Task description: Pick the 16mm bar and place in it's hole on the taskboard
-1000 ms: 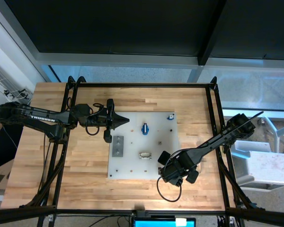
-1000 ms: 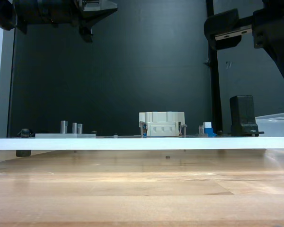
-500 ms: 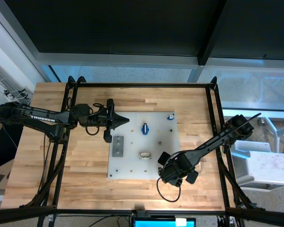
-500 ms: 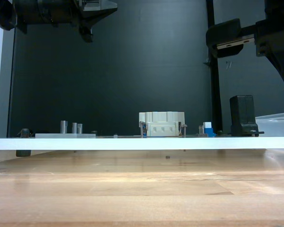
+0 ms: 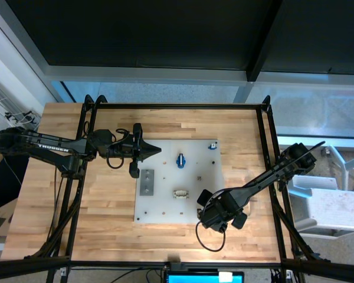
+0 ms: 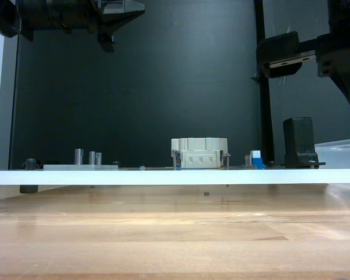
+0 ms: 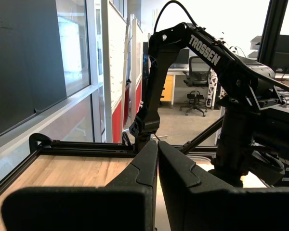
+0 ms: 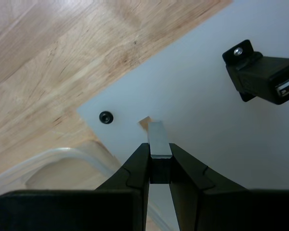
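The 16mm bar (image 8: pixel 159 138), a short grey metal piece, is held between the fingers of my right gripper (image 8: pixel 159 153), which is shut on it. It hangs above the white taskboard (image 8: pixel 202 134), its tip close to a small tan opening (image 8: pixel 145 122) and clear of it. In the high view the right gripper (image 5: pixel 209 219) is over the taskboard's (image 5: pixel 165 203) near right corner, and the bar is hidden there. My left gripper (image 7: pixel 156 142) is shut with nothing in it and hovers high at the board's far left corner (image 5: pixel 154 150).
On the board are a grey block with pegs (image 5: pixel 147 183), a blue part (image 5: pixel 180 159), a white connector (image 6: pixel 199 153) and a black socket block (image 8: pixel 262 77). A black screw (image 8: pixel 105 117) marks the board's corner. A clear plastic tray (image 8: pixel 62 166) lies beside it.
The right arm has shifted slightly with the bar held; in the low view its upper part has crept up and to the right. The left arm has not moved.
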Controlling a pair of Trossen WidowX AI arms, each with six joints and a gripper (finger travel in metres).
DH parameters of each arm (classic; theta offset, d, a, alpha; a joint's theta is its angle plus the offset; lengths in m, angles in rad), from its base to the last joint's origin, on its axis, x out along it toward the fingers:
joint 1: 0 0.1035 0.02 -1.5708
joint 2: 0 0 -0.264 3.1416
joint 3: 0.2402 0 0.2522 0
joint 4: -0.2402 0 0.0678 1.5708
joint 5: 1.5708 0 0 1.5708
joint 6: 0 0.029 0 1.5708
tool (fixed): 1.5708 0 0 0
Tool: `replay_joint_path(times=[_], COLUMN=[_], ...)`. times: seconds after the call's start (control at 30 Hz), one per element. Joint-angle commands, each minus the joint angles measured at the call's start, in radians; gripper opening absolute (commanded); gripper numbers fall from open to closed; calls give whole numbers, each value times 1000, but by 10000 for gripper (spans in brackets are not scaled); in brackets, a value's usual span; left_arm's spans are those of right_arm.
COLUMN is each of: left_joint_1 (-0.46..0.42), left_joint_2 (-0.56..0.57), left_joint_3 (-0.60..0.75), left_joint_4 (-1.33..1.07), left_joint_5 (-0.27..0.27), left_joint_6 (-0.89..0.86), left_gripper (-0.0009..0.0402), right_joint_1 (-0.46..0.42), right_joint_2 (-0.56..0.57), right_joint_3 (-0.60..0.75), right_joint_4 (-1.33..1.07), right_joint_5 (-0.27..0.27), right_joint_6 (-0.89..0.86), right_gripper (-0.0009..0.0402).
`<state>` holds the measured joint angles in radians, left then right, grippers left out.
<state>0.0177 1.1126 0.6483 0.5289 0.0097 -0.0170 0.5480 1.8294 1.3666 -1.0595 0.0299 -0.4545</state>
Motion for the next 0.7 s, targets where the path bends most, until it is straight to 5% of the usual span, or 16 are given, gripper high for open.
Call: replay_joint_path(times=[0.03,0.7], left_joint_1=[0,0], left_joint_2=[0,0], left_joint_3=[0,0], left_joint_4=[0,0], left_joint_5=[0,0], left_joint_6=[0,0], left_gripper=[0,0], right_joint_1=[0,2], right_joint_2=[-1,-1], right_joint_3=[-6,-17], right_joint_4=[8,16], right_joint_5=[0,0], right_joint_6=[0,5], right_gripper=[0,0])
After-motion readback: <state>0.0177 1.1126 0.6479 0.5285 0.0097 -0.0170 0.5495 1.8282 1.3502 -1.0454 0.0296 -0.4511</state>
